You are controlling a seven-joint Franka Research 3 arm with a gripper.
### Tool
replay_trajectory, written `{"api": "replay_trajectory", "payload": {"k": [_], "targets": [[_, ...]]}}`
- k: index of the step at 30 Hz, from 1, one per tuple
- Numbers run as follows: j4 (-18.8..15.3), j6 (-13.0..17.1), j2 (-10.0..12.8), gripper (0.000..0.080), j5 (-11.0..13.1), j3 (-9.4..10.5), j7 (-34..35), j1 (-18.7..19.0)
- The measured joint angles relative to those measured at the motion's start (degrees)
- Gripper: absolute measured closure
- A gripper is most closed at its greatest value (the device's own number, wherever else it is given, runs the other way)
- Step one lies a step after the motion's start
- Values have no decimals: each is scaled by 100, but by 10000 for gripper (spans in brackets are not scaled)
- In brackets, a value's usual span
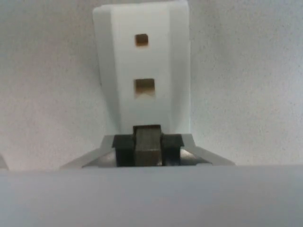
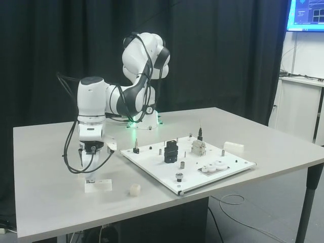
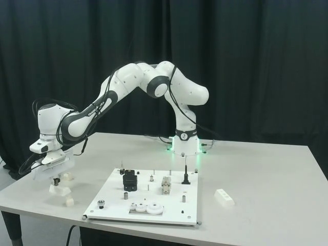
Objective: Pick square peg 3.
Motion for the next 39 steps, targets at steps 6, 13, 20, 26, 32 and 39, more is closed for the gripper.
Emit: {"api": "replay_trajectory", "payload": {"k": [6, 13, 20, 26, 32, 39], "targets": [[27, 8, 0, 689, 0, -8, 0, -5], [128, -22, 0, 689, 0, -48, 1, -6], [320, -209, -10, 689, 0, -128, 30, -5], [549, -475, -19, 689, 0, -237, 204, -5], [759, -755, -20, 689, 0, -341, 520, -6], [861, -908, -20, 689, 0, -384, 1068, -7]]}}
